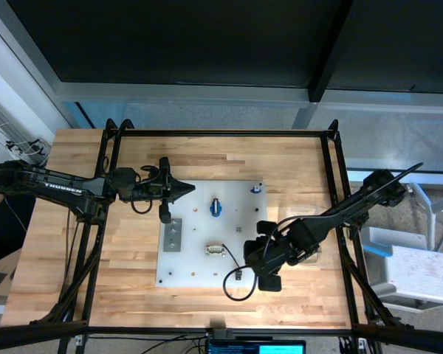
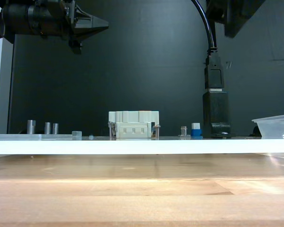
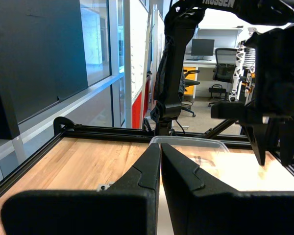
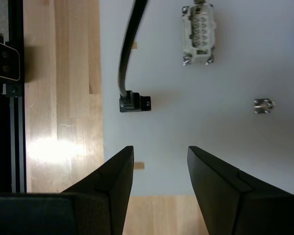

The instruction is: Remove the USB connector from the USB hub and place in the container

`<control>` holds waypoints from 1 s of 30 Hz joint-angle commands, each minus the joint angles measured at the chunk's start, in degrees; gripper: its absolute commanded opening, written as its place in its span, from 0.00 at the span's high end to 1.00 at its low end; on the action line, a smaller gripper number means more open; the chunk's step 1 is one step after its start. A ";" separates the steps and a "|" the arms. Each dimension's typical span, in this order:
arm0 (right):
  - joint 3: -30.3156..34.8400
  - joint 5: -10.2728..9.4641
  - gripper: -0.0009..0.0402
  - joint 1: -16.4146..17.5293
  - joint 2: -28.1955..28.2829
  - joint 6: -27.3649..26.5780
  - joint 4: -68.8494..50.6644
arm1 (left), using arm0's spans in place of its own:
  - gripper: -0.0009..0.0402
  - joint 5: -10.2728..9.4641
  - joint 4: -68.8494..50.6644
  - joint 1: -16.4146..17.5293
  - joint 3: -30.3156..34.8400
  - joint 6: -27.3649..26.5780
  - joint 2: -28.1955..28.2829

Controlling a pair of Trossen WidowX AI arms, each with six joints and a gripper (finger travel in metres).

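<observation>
Black and thin, the USB connector (image 2: pixel 213 66) stands upright, plugged into the USB hub (image 2: pixel 215 113) near the white board's (image 1: pixel 199 265) near right corner, its cable looping over the near edge. The right gripper (image 4: pixel 160 149) hangs above it, fingers spread. The clear container (image 2: pixel 274 125) sits just off the board's right edge. Over the far left corner, the left gripper (image 1: pixel 186 190) hovers, fingers pressed together.

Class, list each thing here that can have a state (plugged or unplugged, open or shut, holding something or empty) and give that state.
USB connector: plugged upright into the USB hub.
USB hub: standing on the board, socket occupied.
Container: upright, open-topped, cable not in it.
Left gripper: shut, holding nothing, raised over the board's left side.
Right gripper: open, holding nothing, above the board's near edge.
</observation>
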 commanded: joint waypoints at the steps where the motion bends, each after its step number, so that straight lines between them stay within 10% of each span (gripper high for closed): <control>1: -0.04 0.04 0.59 0.15 1.03 -0.15 1.20 | 0.98 0.00 0.02 0.00 0.02 0.00 0.00; 30: -0.04 1.53 0.58 0.72 8.00 -1.16 9.88 | 0.98 0.00 0.00 0.00 0.02 0.00 0.00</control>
